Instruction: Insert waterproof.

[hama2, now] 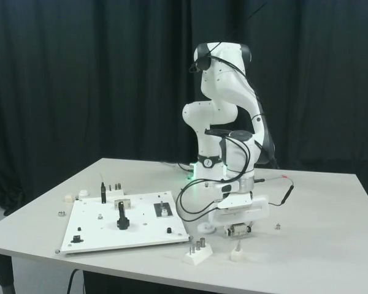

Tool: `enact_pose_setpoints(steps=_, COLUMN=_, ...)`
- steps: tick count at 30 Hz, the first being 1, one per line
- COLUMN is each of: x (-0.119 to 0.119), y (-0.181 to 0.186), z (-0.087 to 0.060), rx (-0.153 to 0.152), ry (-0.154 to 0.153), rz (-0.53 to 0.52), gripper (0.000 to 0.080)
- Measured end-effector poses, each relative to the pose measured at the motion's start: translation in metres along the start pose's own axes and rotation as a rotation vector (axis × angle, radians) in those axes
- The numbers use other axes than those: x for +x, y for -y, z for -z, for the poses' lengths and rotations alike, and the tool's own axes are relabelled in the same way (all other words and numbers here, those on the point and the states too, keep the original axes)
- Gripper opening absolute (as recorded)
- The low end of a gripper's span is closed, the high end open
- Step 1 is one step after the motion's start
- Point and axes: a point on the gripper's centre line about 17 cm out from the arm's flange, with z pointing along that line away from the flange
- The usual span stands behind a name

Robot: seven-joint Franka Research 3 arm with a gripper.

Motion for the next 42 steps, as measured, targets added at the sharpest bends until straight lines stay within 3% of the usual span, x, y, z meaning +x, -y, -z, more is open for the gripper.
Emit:
enact_pose_setpoints(steps=10, x=0.0, y=0.0, z=0.014, rx=0.006, ry=0.003, rz=-0.002, gripper=0.0628)
enact_pose_setpoints(steps=27, x=0.004, y=-0.003, z=0.022, rx=0.008, ry=0.0, rz=-0.034, gripper=0.0627)
enact_pose_setpoints(steps=34, x=0.002, y=-0.017, z=0.031, rx=0.007, ry=0.003, rz=-0.061, gripper=0.0627)
enact_pose_setpoints(steps=42, x=-0.012, y=-0.048, z=0.047, rx=-0.002, ry=0.026, rz=-0.085, gripper=0.0627)
